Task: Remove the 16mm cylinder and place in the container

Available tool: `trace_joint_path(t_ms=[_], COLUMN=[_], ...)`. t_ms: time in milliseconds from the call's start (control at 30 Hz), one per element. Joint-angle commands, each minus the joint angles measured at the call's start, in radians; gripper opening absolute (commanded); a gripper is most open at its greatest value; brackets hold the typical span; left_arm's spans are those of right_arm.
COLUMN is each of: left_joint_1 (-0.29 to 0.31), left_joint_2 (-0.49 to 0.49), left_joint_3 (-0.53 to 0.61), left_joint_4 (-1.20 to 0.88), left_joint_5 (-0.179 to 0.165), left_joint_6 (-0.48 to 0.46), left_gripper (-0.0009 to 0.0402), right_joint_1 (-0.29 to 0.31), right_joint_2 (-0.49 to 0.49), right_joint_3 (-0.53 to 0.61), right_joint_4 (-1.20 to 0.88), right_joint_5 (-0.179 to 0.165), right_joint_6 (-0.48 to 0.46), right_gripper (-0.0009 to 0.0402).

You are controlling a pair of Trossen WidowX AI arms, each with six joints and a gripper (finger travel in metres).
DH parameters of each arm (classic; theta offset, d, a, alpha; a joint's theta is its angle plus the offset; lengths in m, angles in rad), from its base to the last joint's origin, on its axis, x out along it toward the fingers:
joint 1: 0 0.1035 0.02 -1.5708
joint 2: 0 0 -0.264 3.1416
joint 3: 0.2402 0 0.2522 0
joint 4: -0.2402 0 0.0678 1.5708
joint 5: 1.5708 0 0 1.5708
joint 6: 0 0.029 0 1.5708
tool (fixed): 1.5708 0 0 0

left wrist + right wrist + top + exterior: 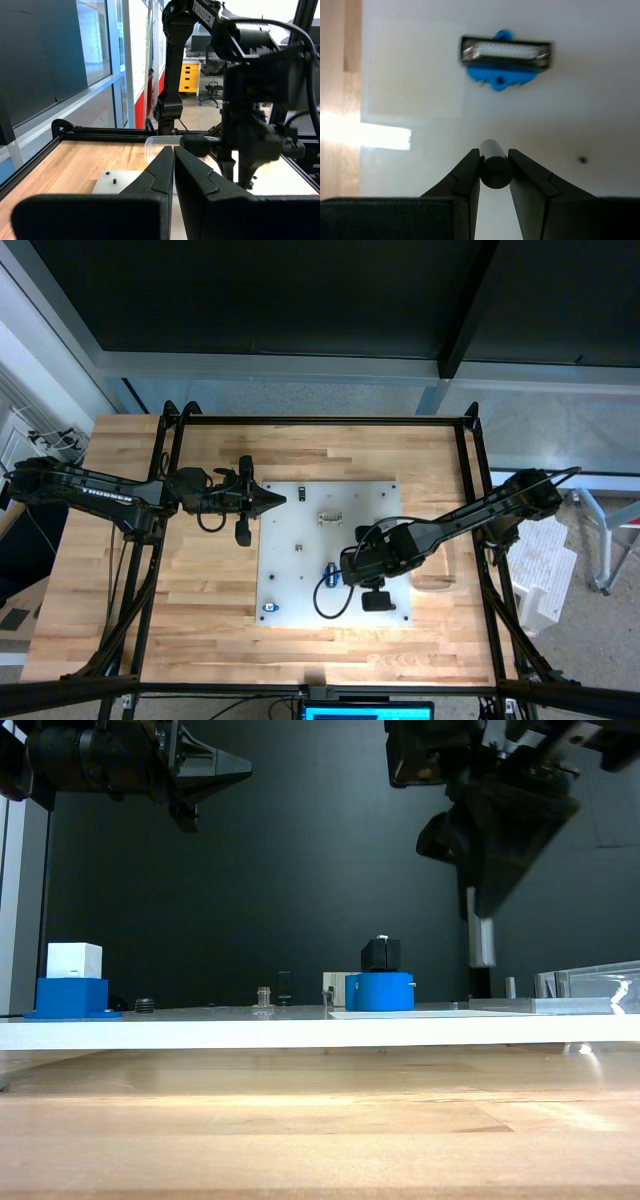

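Right gripper (494, 159) is clamped on the 16mm cylinder (495, 172), pinched across its round side at the very fingertips and held above the white board (600, 125) near a blue connector block (506, 75). From above, the container (452, 562) sits just off the board's right edge on the bench (200, 620), and the left gripper (272, 499) hangs at the board's left edge. Its own camera shows its fingers together and empty. My worry is that so shallow a grip on a smooth round part could let it slip during the swing, or it could bounce out if released high.

White board (300, 515) on wooden table (200, 630), blue connector mount (506, 80), blue block (72, 997) under white cube (74, 960)
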Motion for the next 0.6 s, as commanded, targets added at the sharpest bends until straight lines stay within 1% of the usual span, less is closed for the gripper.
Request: trace_joint_path(t_ms=[33,133,233,600], left_joint_1=[0.000,0.000,0.000,0.000], left_joint_2=[0.000,0.000,0.000,0.000], left_joint_3=[0.000,0.000,0.000,0.000], left_joint_4=[0.000,0.000,0.000,0.000], left_joint_5=[0.000,0.000,0.000,0.000], left_joint_6=[0.000,0.000,0.000,0.000], left_gripper=[0.0000,0.0000,0.0000,0.0000], right_joint_1=[0.000,0.000,0.000,0.000], right_joint_2=[-0.021,-0.037,-0.051,-0.128], right_joint_3=[-0.001,-0.003,-0.011,-0.079], right_joint_4=[-0.003,-0.002,0.000,0.040], right_joint_5=[0.009,0.011,0.032,0.036], right_joint_6=[0.002,0.003,0.006,0.051], right_gripper=[0.0000,0.0000,0.0000,0.0000])
